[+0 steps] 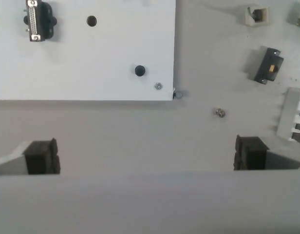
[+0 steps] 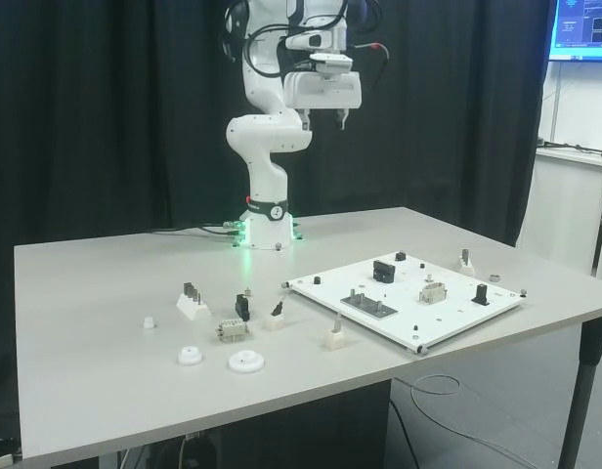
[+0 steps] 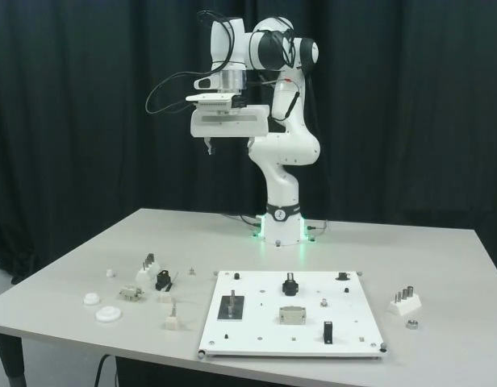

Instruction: Pick Ethernet.

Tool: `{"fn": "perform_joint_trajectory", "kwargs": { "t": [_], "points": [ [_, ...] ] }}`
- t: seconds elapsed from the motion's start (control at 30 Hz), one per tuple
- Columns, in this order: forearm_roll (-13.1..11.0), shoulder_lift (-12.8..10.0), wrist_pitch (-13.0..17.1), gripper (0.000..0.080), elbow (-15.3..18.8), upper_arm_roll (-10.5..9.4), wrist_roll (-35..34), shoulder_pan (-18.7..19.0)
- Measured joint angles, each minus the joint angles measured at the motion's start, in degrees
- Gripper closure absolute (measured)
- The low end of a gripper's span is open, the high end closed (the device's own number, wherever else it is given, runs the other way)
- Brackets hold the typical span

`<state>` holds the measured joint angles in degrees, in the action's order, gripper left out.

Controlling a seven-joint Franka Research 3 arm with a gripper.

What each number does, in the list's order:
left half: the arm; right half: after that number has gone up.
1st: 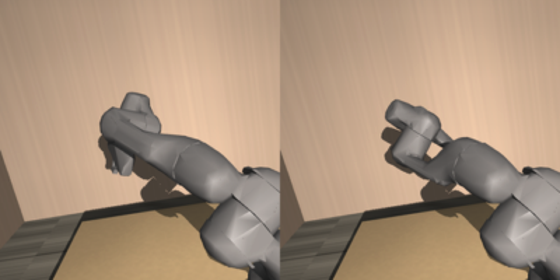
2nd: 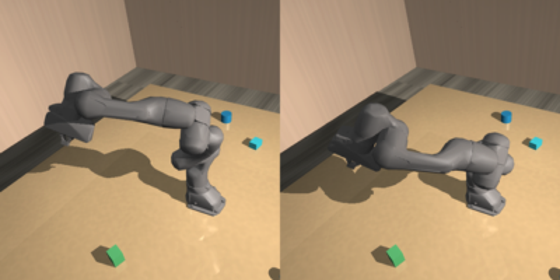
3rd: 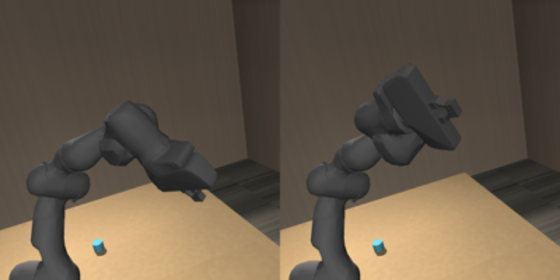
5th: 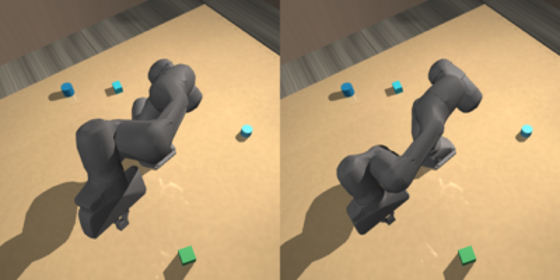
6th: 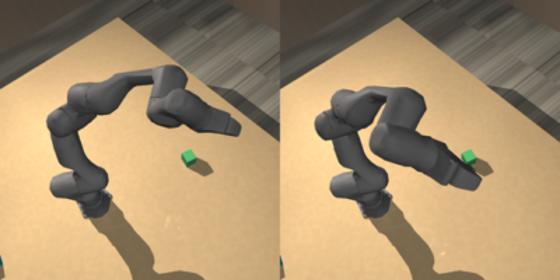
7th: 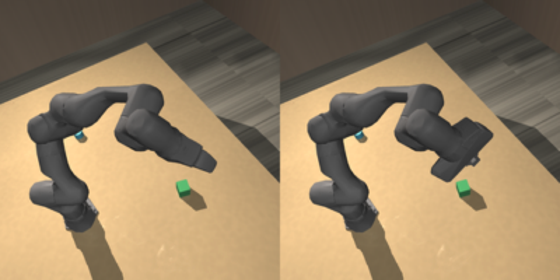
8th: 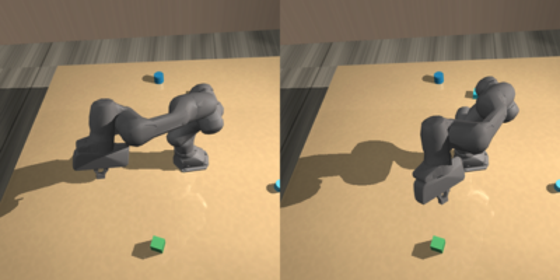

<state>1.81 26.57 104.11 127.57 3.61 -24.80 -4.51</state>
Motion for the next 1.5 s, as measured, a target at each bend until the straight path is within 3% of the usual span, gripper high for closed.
{"fn": "perform_joint_trajectory", "kwargs": {
  "t": [1.5],
  "points": [
    [0.16, -6.07, 1.00, 0.0003, -4.32, 0.56, 4.01, -1.30]
  ]
}}
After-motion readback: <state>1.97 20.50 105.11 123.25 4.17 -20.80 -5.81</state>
